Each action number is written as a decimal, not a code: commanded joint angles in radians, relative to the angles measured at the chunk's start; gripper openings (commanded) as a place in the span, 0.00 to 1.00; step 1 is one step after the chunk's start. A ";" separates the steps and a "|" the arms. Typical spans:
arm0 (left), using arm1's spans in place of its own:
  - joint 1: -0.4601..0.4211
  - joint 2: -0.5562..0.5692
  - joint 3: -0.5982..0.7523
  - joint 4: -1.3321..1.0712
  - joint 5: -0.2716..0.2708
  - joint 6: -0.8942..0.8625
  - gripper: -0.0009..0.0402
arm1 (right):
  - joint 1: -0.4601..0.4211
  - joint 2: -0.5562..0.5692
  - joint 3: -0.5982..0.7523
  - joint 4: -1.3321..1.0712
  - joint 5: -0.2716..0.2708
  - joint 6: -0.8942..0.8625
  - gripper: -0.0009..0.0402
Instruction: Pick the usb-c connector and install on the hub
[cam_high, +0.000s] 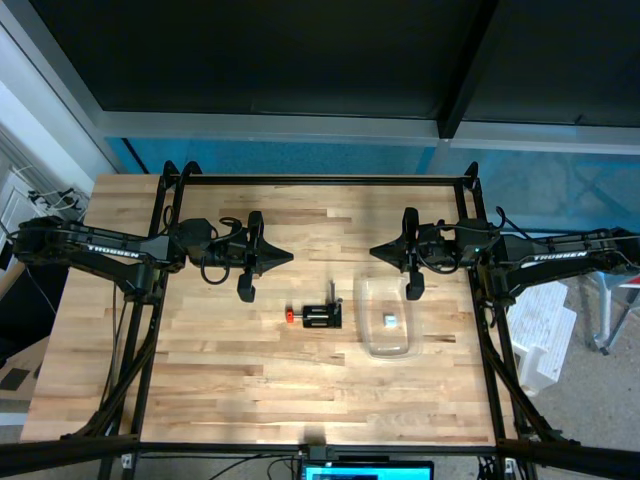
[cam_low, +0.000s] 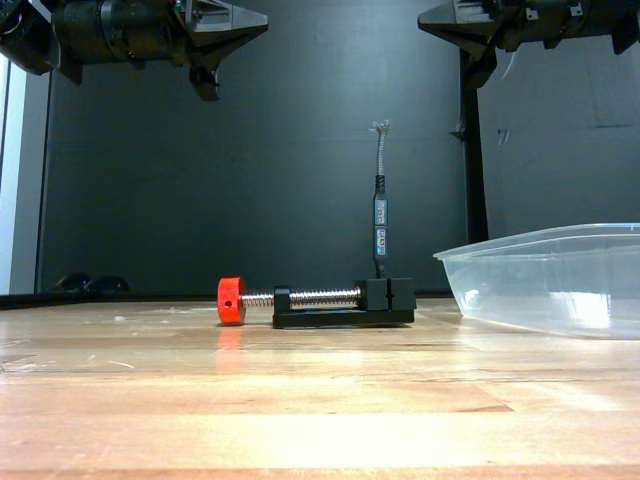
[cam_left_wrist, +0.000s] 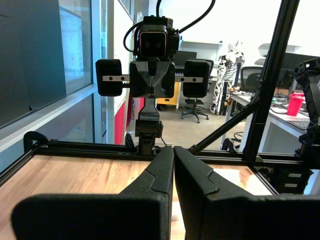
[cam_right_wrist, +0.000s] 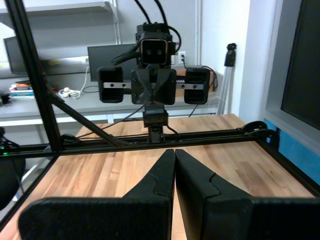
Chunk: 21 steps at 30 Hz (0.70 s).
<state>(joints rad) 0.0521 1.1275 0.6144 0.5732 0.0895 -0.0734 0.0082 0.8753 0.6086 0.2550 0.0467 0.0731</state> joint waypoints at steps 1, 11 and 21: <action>0.000 0.000 0.000 0.000 0.000 0.000 0.02 | 0.000 0.002 0.000 -0.004 -0.016 0.001 0.02; 0.000 0.000 0.000 0.000 0.000 0.000 0.02 | 0.000 0.002 0.000 -0.011 -0.013 -0.003 0.02; 0.000 0.000 0.000 0.000 0.000 0.000 0.02 | 0.000 0.002 0.000 -0.011 -0.013 -0.003 0.02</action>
<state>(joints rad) 0.0521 1.1271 0.6140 0.5732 0.0895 -0.0731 0.0082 0.8764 0.6079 0.2440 0.0334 0.0711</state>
